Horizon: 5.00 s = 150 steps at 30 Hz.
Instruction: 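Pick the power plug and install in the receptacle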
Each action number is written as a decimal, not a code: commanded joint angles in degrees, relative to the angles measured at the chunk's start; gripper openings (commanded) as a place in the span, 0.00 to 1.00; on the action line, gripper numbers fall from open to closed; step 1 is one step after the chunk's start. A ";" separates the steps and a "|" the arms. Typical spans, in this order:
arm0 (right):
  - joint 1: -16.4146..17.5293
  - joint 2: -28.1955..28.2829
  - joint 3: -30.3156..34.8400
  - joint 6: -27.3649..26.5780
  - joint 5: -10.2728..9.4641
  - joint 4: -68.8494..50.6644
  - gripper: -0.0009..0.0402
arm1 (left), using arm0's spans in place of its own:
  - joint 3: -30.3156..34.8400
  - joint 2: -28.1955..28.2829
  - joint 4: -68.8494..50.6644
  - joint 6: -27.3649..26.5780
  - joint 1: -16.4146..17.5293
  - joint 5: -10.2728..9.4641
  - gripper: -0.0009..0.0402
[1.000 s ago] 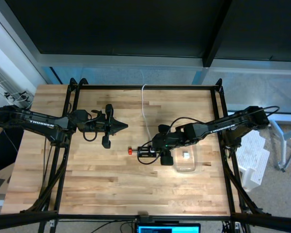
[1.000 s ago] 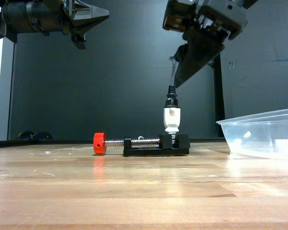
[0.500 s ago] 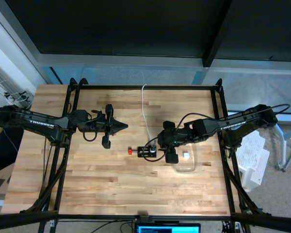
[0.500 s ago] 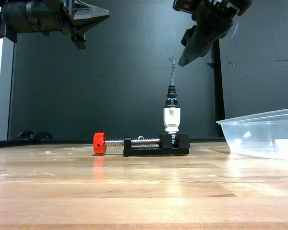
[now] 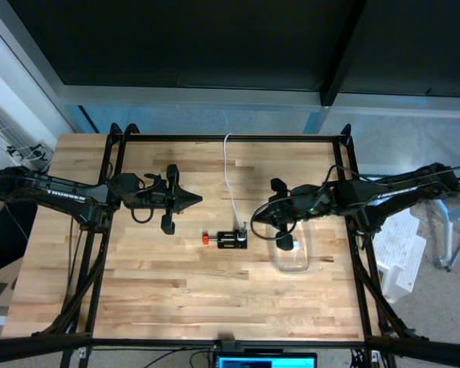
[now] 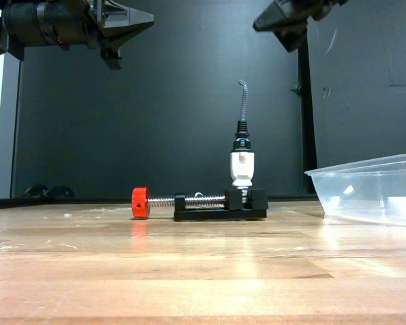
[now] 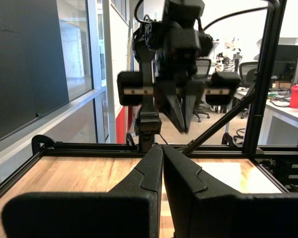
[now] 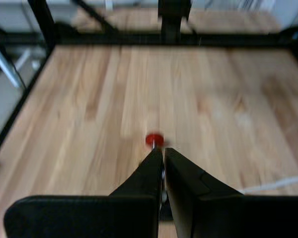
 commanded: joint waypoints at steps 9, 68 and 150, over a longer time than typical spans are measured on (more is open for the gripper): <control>-5.20 -10.88 -12.33 -3.91 -0.42 20.65 0.02 | 0.00 0.00 0.00 0.00 0.02 0.00 0.02; -8.13 -16.33 -25.73 -2.47 -1.38 40.11 0.02 | 0.00 0.00 0.00 0.02 0.00 0.00 0.02; -8.15 -16.33 -25.73 -2.47 -1.40 40.06 0.02 | 0.00 0.00 0.00 0.00 0.02 0.00 0.02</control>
